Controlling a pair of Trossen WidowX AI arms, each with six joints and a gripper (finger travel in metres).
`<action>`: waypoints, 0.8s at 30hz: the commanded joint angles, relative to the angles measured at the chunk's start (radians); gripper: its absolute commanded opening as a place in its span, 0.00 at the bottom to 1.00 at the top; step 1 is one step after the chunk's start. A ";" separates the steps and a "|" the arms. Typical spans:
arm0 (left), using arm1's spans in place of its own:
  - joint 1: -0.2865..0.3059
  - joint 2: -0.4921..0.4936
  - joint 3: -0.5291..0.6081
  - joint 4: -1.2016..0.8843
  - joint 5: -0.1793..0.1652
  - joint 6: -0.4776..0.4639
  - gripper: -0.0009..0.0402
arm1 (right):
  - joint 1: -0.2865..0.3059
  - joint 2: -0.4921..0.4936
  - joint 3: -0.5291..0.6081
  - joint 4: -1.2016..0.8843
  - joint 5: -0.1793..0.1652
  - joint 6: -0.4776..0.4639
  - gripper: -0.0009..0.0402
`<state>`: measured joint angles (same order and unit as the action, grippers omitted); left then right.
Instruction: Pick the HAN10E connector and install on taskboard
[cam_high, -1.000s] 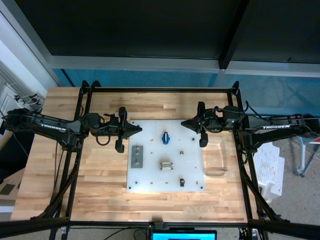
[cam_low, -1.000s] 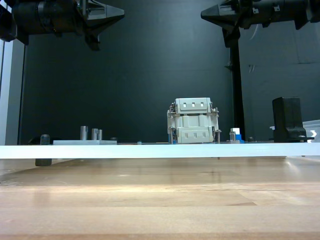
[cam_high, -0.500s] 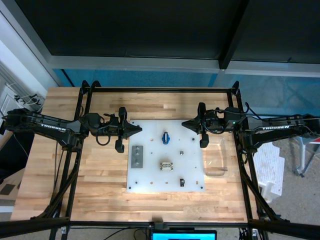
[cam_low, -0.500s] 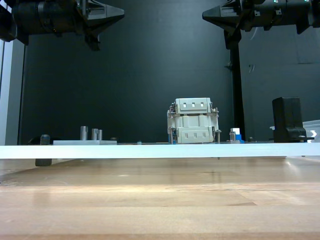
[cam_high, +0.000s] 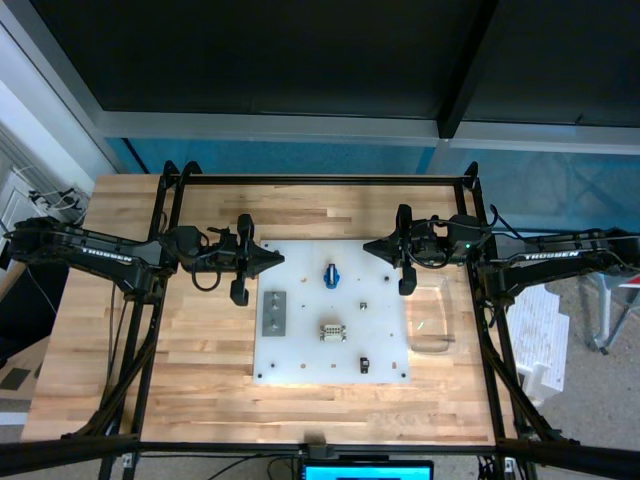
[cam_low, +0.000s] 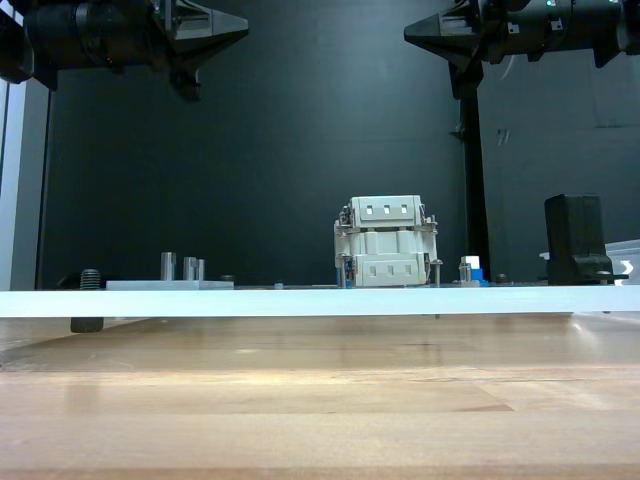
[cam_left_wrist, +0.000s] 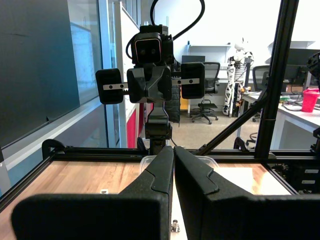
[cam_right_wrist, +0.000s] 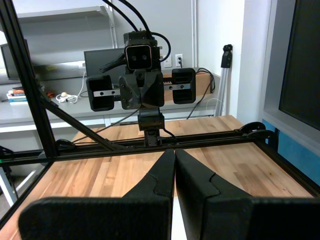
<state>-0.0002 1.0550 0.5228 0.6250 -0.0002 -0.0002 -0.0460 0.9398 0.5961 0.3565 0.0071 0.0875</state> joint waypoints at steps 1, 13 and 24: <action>0.000 0.000 0.000 0.000 0.000 0.000 0.02 | 0.000 0.000 0.000 0.001 0.000 0.001 0.02; 0.000 0.000 0.000 0.000 0.000 0.000 0.02 | 0.000 0.000 0.000 0.000 0.000 0.005 0.02; 0.000 0.000 0.000 0.000 0.000 0.000 0.02 | 0.000 0.000 0.000 -0.007 0.000 0.005 0.02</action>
